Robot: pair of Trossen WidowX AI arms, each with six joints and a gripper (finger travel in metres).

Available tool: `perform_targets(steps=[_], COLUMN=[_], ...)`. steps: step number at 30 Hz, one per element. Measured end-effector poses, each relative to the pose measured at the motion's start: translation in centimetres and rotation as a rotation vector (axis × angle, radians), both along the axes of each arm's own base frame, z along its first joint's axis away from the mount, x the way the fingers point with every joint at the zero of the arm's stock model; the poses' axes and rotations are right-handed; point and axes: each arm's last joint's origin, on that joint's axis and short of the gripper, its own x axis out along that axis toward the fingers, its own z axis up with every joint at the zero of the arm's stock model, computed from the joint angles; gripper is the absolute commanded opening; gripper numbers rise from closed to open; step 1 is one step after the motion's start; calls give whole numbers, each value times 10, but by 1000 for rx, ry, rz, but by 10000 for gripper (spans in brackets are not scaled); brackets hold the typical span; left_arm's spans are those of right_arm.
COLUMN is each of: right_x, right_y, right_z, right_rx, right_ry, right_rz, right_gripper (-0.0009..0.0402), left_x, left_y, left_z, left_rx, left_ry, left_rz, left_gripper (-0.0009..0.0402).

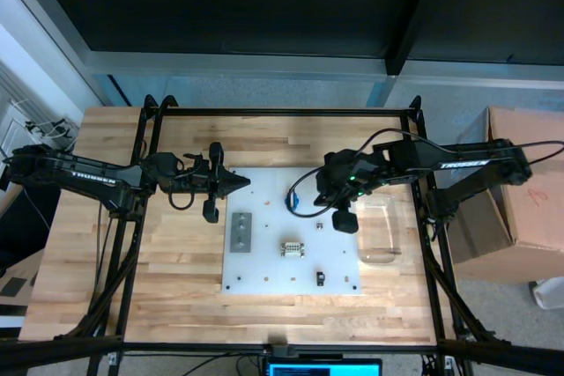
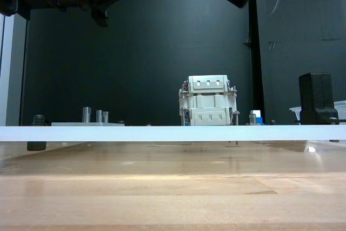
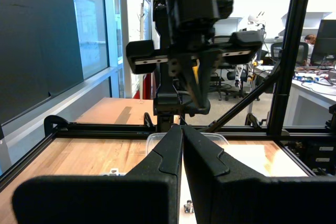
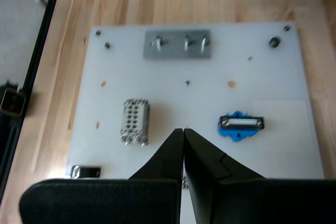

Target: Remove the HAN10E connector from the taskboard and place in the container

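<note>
A: Where is the HAN10E connector found?

B: It is seen standing upright in its seat on the white task board. It is not held by either claw.

A: How is the right gripper placed?

B: It is held up in the air over the board and pointed down. Its two fingers are pressed together, and nothing is held between them. The connector is found below this claw and well apart from it, off toward the left arm's side and nearer the table's near edge.

A: What else is seen near that claw?

B: The clear container is set on the table just beside it, on the side away from the left arm. A blue plug is seen below the claw on the other side.

A: And the left gripper?

B: It is held high over the board's far left part. It is laid level and pointed toward the right arm. Its fingers are closed tight on each other, with nothing caught between them. The connector is found below this claw and well apart, ahead of its tips and nearer the near edge. A grey block with pegs is seen low down, close under the claw's tips.
</note>
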Motion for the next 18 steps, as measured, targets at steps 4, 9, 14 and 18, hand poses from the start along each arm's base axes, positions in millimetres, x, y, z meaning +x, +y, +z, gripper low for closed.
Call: perform_targets(steps=[4,9,14,18], right_x=[14,30,41,49], right_y=[6,11,18,24], right_z=[8,15,19,22], right_rx=[-9,-19,-47,-62], right_ry=[80,141,197,243], right_rz=[14,24,31,38], right_gripper=[0,0,0,0], left_x=[0,0,0,0], left_y=[0,0,0,0], left_z=[0,0,0,0], left_rx=[0,0,0,0], left_ry=[0,0,1,0], left_rz=[0,0,0,0], left_gripper=[0,0,0,0])
